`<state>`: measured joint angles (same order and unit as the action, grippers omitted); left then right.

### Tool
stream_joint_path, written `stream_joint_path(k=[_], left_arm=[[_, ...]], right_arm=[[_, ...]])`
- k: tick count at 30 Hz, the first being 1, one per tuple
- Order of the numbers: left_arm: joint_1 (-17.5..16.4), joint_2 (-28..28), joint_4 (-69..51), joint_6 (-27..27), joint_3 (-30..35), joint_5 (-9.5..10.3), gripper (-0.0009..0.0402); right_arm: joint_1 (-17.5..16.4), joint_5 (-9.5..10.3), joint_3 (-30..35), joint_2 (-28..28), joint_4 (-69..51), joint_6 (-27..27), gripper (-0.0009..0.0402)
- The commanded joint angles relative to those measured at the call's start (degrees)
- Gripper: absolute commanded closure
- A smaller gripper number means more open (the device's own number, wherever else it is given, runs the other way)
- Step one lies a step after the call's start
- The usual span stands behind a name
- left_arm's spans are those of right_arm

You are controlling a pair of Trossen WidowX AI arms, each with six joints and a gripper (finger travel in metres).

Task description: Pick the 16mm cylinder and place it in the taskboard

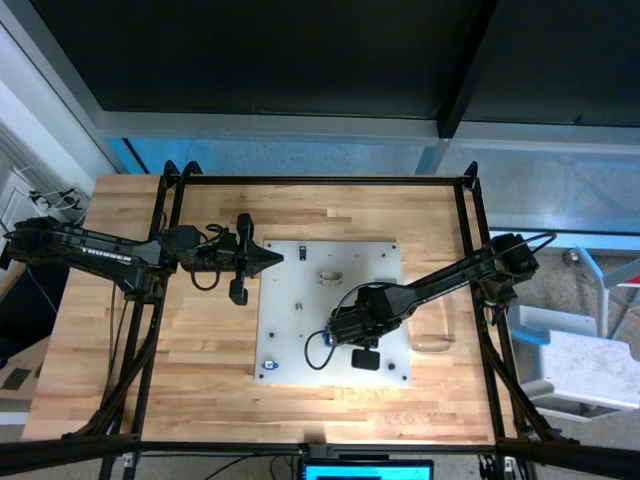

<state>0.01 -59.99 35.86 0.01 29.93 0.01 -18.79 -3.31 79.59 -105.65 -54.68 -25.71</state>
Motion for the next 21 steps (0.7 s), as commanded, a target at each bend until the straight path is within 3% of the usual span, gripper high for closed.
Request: stream_joint_path(k=[1, 21], left_arm=[[0.0, 0.0, 0.0, 0.0, 0.0, 0.0, 0.0393], [0.0, 0.0, 0.0, 0.0, 0.0, 0.0, 0.0393]], right_arm=[[0.0, -0.09, -0.6, 0.0, 1.4, -0.4, 0.0381], [0.0, -0.09, -1.5, 0.0, 3.0, -0.4, 0.0381]])
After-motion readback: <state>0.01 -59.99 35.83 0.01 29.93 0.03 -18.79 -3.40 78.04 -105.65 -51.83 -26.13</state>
